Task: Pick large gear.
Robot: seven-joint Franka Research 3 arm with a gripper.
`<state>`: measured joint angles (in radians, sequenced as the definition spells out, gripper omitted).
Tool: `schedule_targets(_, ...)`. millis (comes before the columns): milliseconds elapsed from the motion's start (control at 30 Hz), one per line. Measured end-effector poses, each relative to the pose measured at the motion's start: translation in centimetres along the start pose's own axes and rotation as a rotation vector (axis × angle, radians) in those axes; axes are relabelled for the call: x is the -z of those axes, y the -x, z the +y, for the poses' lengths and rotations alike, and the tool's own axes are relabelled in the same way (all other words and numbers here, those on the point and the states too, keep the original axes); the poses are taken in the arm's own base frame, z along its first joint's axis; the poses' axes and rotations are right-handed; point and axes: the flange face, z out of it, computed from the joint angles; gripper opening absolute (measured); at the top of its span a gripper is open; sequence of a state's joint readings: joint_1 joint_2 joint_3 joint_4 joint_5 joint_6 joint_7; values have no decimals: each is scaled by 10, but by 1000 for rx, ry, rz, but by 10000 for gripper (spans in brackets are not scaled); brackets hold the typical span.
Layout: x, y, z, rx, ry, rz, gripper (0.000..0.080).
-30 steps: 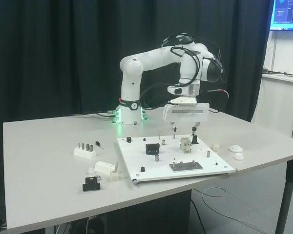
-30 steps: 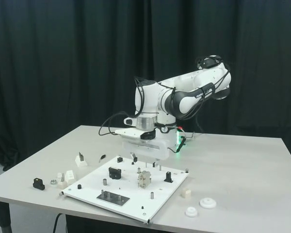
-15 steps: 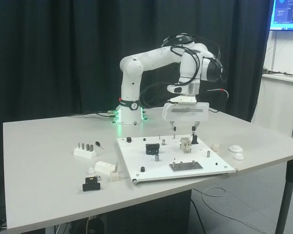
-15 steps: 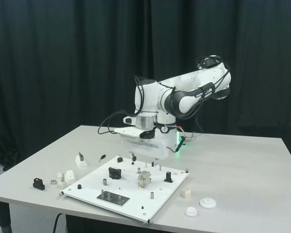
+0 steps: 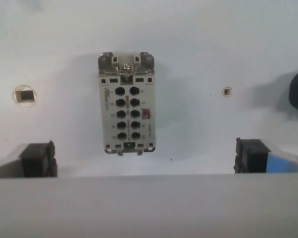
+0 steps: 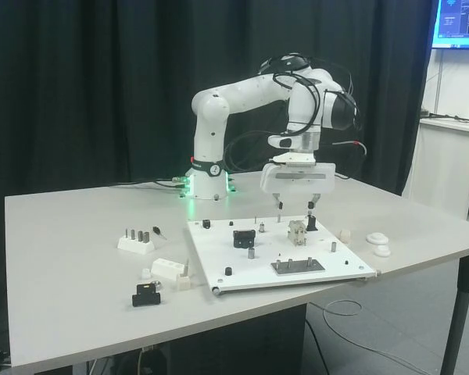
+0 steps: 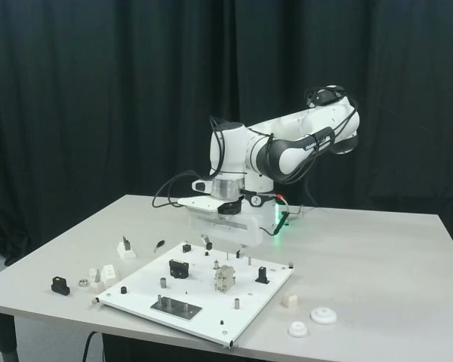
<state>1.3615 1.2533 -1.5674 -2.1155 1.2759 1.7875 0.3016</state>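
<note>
The large gear (image 6: 377, 237) (image 7: 324, 316) is a white disc lying flat on the grey table to the side of the white board (image 6: 219, 262), with a smaller white gear (image 6: 382, 250) (image 7: 297, 329) next to it. My gripper (image 6: 295, 206) (image 7: 223, 249) (image 5: 144, 156) hangs open above the board, well apart from both gears, with nothing between its black fingertips (image 5: 37, 158). In the wrist view a grey multi-pin connector (image 5: 126, 104) stands on the board directly below the gripper. Neither gear shows in the wrist view.
The board carries several pegs, a black block (image 6: 243, 237), the connector (image 6: 298, 232) and a grey metal plate (image 6: 298, 266). A small white cube (image 6: 345, 233) lies between board and gears. White holders (image 6: 135, 242) and a black clip (image 6: 146, 295) lie on the board's other side.
The gripper has risen slightly above the board and stays open. The gears and the other parts have not moved.
</note>
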Motion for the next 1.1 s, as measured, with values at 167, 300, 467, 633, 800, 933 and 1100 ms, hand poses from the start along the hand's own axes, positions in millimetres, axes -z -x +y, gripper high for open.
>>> schedule_targets(167,2,2,-3,7,-8,-7,800)
schedule_targets(300,5,6,-9,12,-18,-16,800)
schedule_targets(467,9,16,-20,4,-31,-31,800)
schedule_targets(633,14,28,-34,2,-37,-40,800)
schedule_targets(800,18,44,-50,1,-43,-48,800)
schedule_targets(933,21,59,-66,0,-54,-54,800)
schedule_targets(1100,21,81,-86,-5,-66,-65,800)
